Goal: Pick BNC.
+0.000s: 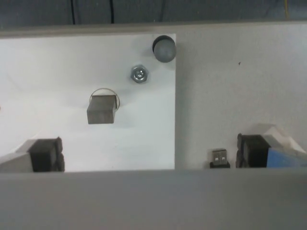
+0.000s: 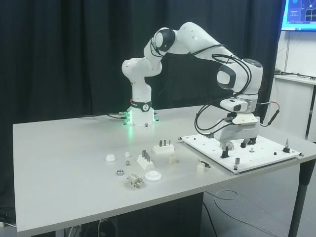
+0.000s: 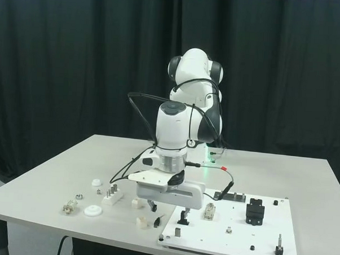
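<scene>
In the wrist view the jaws (image 1: 148,153) are standing wide apart with nothing between them, one black pad (image 1: 45,154) at lower left, the other at lower right beside a small USB plug (image 1: 219,157). Past them, on the white board (image 1: 57,72), a grey square block (image 1: 101,109), a hex nut (image 1: 139,74) and a dark round knob (image 1: 164,48) are sitting toward the upper middle. I cannot tell which part is the BNC, so the pick is looking not yet begun: locating, descending and closing are all remaining. No containers are showing; in the first room view loose parts are lying on the grey counter (image 2: 59,148) at lower left
</scene>
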Robot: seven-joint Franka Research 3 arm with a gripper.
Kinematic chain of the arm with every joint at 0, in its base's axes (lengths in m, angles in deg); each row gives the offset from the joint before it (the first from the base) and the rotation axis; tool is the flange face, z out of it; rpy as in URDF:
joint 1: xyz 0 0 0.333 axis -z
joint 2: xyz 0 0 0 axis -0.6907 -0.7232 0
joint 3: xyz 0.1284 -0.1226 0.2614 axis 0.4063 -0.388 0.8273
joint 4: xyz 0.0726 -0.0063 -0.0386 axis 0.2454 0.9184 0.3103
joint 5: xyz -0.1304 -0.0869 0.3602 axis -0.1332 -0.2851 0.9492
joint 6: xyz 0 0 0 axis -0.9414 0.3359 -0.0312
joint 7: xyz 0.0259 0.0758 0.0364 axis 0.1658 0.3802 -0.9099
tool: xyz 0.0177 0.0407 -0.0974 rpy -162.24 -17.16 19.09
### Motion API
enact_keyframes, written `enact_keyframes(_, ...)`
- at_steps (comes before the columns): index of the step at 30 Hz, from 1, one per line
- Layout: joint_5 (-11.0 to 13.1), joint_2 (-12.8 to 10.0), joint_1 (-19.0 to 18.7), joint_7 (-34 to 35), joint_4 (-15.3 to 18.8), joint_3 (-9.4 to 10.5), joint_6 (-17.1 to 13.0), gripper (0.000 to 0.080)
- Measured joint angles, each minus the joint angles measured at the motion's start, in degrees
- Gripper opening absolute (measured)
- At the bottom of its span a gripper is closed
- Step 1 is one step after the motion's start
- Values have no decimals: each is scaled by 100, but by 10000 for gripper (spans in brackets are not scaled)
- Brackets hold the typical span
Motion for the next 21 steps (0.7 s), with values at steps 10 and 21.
enact_keyframes(10,0,-31,30,-64,0,-7,-57,800)
enact_keyframes(21,0,-37,125,-107,3,-124,-57,800)
